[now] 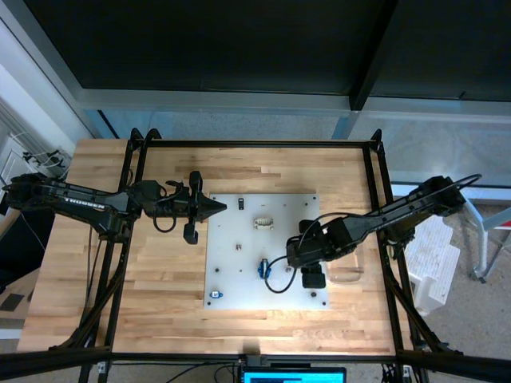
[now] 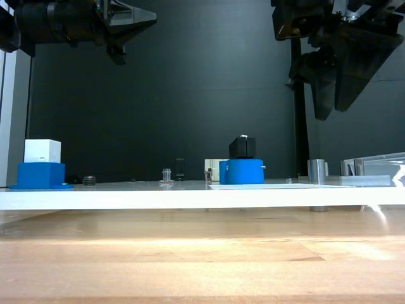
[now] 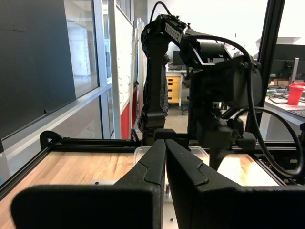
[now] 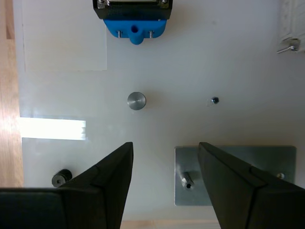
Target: Remove the 16mm cylinder and place in the container
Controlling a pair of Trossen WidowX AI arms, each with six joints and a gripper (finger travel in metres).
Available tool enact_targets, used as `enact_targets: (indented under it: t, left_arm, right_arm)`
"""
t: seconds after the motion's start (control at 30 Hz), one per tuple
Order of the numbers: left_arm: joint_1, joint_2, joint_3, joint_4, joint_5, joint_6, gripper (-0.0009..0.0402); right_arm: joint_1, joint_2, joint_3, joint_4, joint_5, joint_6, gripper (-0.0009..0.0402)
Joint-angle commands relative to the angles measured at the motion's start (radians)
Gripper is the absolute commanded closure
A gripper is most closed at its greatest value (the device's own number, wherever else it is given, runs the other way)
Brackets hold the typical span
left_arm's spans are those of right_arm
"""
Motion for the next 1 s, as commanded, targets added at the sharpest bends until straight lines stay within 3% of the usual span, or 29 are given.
enact_targets:
  t: [0.03, 1.0]
  left_arm:
    - [0.0, 0.0, 0.0, 0.0, 0.0, 0.0, 0.0393]
    - [0.0, 0.0, 0.0, 0.0, 0.0, 0.0, 0.0393]
  right_arm:
    - [0.009, 0.038, 0.027, -0.001, 0.007, 0.018, 0.0184]
    - [0.048, 0.248, 0.177, 0.013, 0.014, 0.026, 0.0174]
